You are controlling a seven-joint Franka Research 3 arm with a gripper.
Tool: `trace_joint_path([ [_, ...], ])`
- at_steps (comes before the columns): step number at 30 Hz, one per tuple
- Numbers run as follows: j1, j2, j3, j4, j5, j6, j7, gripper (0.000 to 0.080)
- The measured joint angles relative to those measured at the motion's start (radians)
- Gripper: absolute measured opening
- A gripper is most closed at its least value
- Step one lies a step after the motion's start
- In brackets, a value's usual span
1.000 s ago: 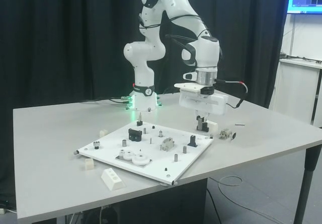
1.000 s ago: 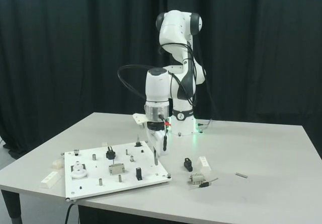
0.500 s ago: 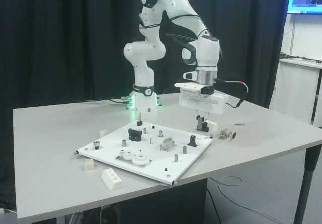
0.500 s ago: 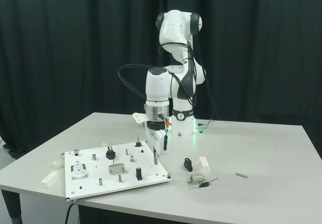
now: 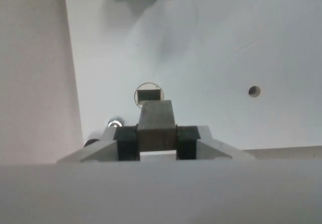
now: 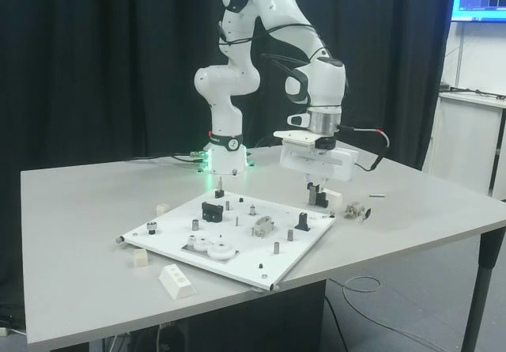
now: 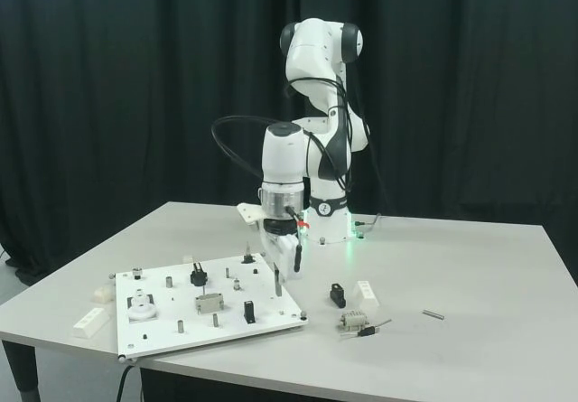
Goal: Place square peg 4.
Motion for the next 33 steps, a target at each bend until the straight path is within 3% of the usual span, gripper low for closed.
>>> trace_joint_path([
  [12, 0.001, 0.003, 0.003, -0.004, -0.003, 0.000, 0.000, 0.0152],
  [28, 0.040, 0.003, 0.062, -0.042, 0.019, 0.002, 0.026, 0.0152],
  [33, 0.072, 0.003, 0.065, -0.056, 0.019, 0.019, 0.055, 0.0152],
])
